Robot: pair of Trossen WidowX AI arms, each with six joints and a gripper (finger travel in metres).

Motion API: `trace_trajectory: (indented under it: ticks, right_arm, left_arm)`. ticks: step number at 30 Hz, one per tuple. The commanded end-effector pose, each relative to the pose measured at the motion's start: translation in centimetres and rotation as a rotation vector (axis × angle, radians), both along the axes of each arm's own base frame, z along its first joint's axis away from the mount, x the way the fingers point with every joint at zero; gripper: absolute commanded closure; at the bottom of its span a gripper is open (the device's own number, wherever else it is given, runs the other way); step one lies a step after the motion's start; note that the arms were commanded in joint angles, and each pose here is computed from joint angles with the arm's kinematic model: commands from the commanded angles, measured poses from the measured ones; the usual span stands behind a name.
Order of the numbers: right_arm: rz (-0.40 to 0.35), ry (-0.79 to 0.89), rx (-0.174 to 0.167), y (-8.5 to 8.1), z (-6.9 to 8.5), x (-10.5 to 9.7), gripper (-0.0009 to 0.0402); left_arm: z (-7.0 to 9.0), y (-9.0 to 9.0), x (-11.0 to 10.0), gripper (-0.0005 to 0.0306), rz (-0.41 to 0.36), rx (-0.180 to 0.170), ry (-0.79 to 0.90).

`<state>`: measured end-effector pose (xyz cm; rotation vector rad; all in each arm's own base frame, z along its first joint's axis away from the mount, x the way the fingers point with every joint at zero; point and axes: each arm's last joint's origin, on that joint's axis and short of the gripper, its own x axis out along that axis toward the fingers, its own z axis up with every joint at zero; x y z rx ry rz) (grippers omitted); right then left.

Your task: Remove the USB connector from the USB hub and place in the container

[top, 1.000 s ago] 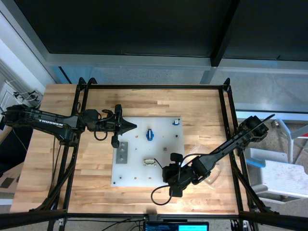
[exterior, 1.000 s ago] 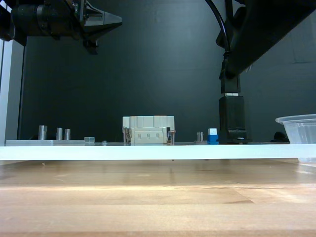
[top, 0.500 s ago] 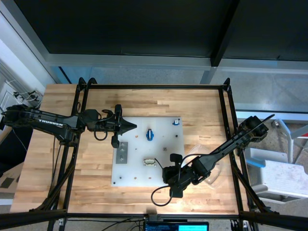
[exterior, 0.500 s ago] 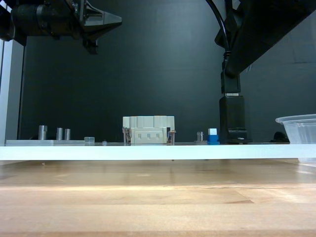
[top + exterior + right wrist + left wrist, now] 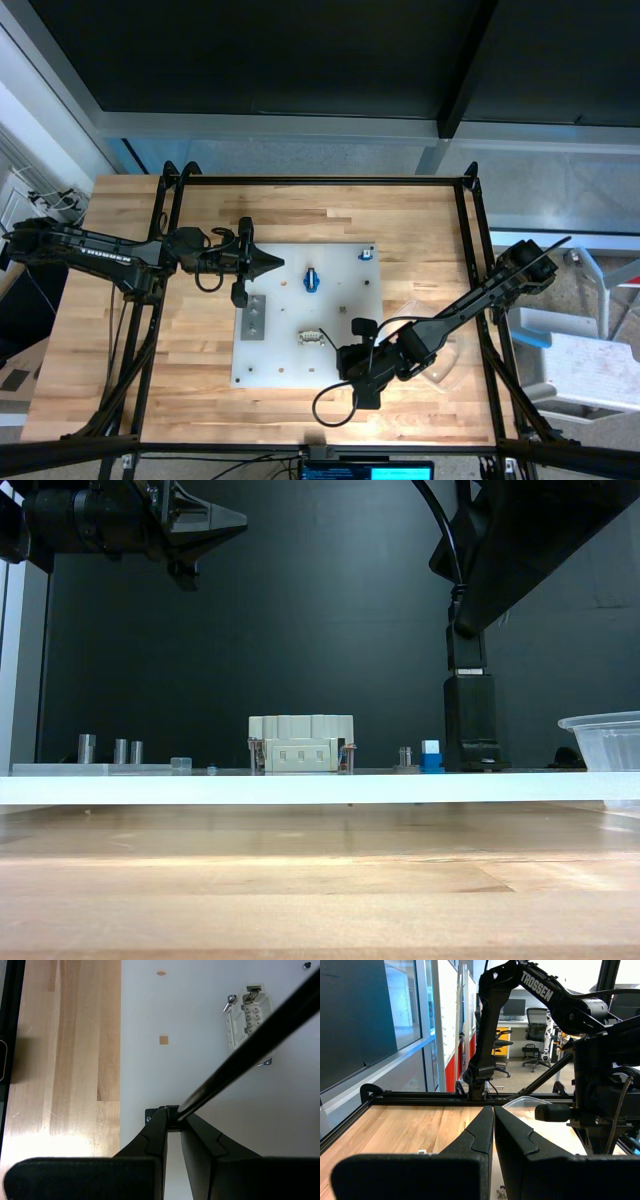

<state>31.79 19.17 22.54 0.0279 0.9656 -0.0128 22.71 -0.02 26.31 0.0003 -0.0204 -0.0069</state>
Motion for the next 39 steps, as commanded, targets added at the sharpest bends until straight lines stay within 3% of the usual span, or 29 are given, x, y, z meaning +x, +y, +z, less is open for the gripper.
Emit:
trace_trajectory:
  ticks: [1, 10, 24, 30, 35, 39]
  right_arm:
    - [0.003, 0.002, -0.012, -0.2, 0.0, 0.1, 0.0393]
    - [0.026, 0.061, -0.047, -0.3, 0.5, 1.1, 0.0393]
    - [0.029, 0.032, -0.025, -0.1, 0.6, 1.1, 0.0393]
    - [0.021, -0.013, 0.007, 0.0, 0.2, 0.2, 0.0393]
    - [0.008, -0.047, -0.021, 0.1, 0.5, -0.7, 0.0393]
    - [0.004, -0.068, 0.0, 0.1, 0.5, -1.2, 0.0393]
  left_arm:
    - [0.0, 0.0, 0.0, 0.03, 0.0, 0.0, 0.0]
    - [0.0, 0.0, 0.0, 0.03, 0.0, 0.0, 0.0]
    - [0.0, 0.0, 0.0, 0.03, 0.0, 0.0, 0.0]
    - [0.0, 0.0, 0.0, 0.03, 0.0, 0.0, -0.001]
    - [0.0, 0.0, 0.0, 0.03, 0.0, 0.0, 0.0]
    - [0.0, 0.0, 0.0, 0.03, 0.0, 0.0, -0.001]
